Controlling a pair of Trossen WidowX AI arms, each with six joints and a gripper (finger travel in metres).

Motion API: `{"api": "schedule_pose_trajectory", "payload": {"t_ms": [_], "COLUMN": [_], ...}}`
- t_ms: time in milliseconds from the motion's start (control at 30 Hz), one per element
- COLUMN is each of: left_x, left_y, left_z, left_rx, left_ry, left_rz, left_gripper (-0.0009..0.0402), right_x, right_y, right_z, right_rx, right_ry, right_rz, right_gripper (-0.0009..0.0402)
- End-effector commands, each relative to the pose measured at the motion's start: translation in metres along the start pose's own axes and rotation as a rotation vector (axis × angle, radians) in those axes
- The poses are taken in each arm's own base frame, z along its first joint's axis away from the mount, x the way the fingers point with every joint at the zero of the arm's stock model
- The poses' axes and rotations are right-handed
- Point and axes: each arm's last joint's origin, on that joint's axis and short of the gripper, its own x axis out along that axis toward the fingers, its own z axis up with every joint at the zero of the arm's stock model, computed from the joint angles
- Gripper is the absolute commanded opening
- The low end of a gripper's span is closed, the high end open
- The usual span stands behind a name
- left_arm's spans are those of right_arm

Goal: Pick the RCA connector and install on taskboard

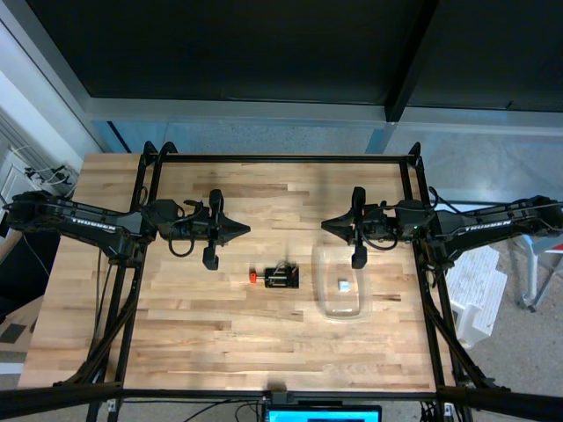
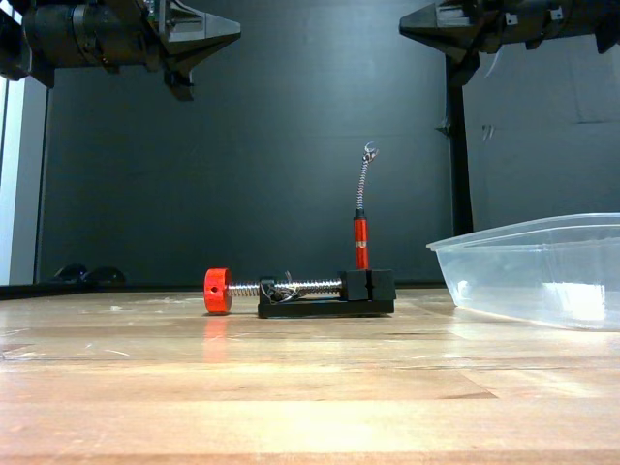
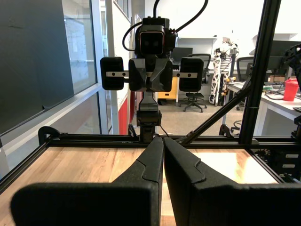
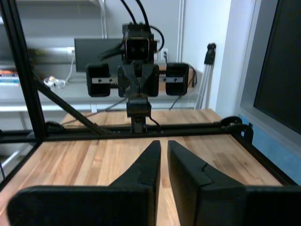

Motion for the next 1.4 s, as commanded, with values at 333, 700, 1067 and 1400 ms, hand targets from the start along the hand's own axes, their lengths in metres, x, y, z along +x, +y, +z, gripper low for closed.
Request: {"api": "schedule_pose_trajectory", "payload": {"t_ms": [333, 700, 1067, 1400], "left_x": [0.0001, 0.0001, 0.0001, 0.0001], "left_y": [0.0000, 0.0000, 0.0001, 0.0000], "left_z": [-0.0001, -0.0001, -0.0001, -0.0001], "left_rx": [0.000, 0.000, 0.000, 0.000], "left_ry": [0.000, 0.000, 0.000, 0.000], "left_rz": [0.000, 0.000, 0.000, 0.000], "left_gripper": [0.0000, 0.0000, 0.0000, 0.0000], "right_x": [-0.0087, -0.0086, -0.0086, -0.0086], "right_y": [-0.0042, -0.0043, -0.0045, -0.0045], "right_z": [-0.0075, -0.0097, -0.0096, -0.0111], "right_rx": [0.006, 0.003, 0.003, 0.002], "right_ry": [-0.036, -0.014, -0.015, 0.001], "right_rz": [0.052, 0.049, 0.042, 0.042], "right_gripper": [0.0000, 0.0000, 0.0000, 0.0000]}}
